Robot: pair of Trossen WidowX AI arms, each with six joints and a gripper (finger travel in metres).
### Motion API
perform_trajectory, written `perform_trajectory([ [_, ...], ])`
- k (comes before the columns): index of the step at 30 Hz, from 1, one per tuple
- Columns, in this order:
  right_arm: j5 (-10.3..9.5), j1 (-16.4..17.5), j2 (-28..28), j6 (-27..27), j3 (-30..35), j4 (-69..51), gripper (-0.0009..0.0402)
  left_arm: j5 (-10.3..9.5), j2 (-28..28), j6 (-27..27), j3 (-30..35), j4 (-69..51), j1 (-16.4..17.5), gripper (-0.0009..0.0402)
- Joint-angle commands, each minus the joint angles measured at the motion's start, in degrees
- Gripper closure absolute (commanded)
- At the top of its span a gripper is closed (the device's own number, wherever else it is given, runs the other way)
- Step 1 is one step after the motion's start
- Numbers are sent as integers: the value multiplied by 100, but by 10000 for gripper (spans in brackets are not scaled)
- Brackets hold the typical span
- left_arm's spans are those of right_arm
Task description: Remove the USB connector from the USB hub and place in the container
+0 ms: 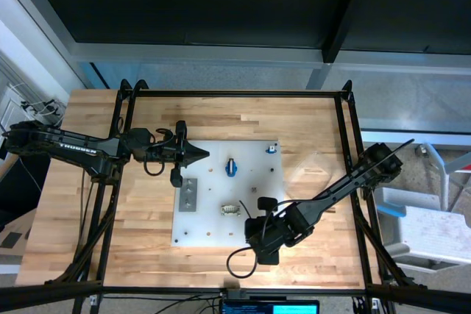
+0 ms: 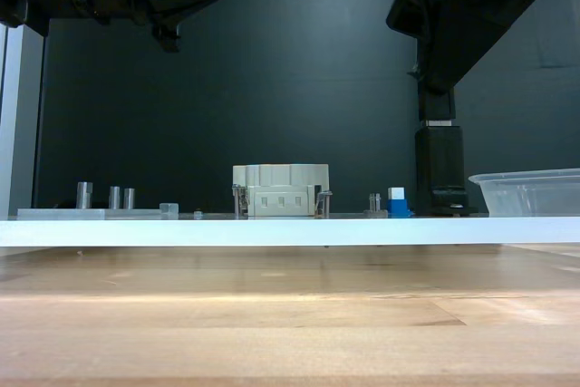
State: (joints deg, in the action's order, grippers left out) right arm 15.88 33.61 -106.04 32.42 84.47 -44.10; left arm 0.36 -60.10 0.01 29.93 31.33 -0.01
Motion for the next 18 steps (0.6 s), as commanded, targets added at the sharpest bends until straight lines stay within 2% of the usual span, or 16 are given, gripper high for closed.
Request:
perform_trajectory([
  [1, 129, 98, 164, 153, -293, 304, 393, 0, 0, 0, 2, 2, 0, 392],
  [3, 249, 142, 269, 199, -479, 501, 393, 0, 0, 0, 2, 2, 2, 392],
  [8, 361, 208, 442, 343, -811, 824, 393, 0, 0, 0, 2, 2, 0, 392],
  [15, 361, 234, 470, 323, -820, 837, 393, 0, 0, 0, 2, 2, 0, 392],
  [18, 299, 232, 468, 286, -815, 835, 393, 0, 0, 0, 2, 2, 2, 392],
])
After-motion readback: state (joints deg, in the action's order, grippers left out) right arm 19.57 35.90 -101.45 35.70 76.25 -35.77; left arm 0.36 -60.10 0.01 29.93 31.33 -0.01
